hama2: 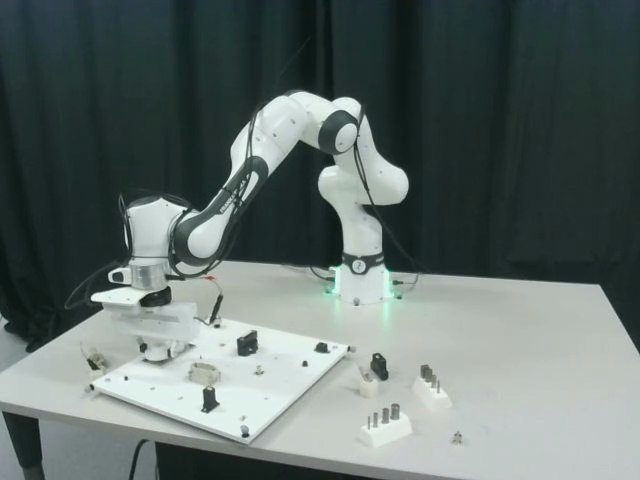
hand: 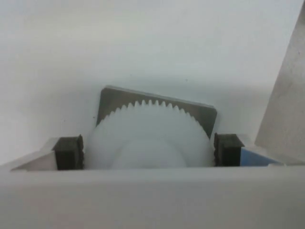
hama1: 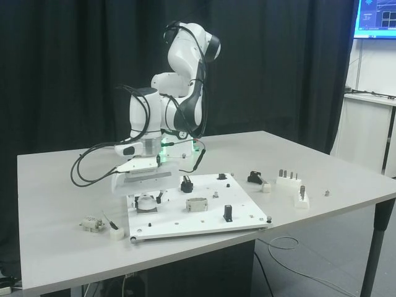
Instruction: Insert large gear.
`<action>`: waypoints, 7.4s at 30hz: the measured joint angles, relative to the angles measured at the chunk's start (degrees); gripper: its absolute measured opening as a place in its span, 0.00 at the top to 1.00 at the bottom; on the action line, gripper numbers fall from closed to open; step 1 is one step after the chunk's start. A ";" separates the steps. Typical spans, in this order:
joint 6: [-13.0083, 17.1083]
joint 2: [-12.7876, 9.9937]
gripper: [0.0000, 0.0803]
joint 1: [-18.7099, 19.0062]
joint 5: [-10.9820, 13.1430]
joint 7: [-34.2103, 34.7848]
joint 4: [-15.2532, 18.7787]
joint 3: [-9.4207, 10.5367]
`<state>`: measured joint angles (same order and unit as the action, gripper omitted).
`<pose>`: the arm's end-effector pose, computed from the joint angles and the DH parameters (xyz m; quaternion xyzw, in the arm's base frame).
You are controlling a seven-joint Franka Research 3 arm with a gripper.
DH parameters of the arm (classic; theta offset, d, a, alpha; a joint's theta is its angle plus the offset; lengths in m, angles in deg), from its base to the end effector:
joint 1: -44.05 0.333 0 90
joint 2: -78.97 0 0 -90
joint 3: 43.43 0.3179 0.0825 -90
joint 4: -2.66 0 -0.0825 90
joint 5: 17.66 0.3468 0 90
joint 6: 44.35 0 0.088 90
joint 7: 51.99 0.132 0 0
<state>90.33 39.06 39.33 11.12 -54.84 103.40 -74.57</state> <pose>0.5433 -0.3357 0.2192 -0.9164 0.3998 -0.0178 0.0039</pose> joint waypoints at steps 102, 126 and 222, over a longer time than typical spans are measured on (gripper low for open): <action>0.80 0.16 0.26 -0.13 2.75 8.53 0.74 -0.23; 0.79 0.27 0.26 0.12 2.44 -11.87 0.93 -0.22; -0.03 2.85 0.00 0.10 1.70 1.06 1.38 -3.66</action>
<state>90.31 41.90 39.43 12.82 -53.78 104.78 -78.23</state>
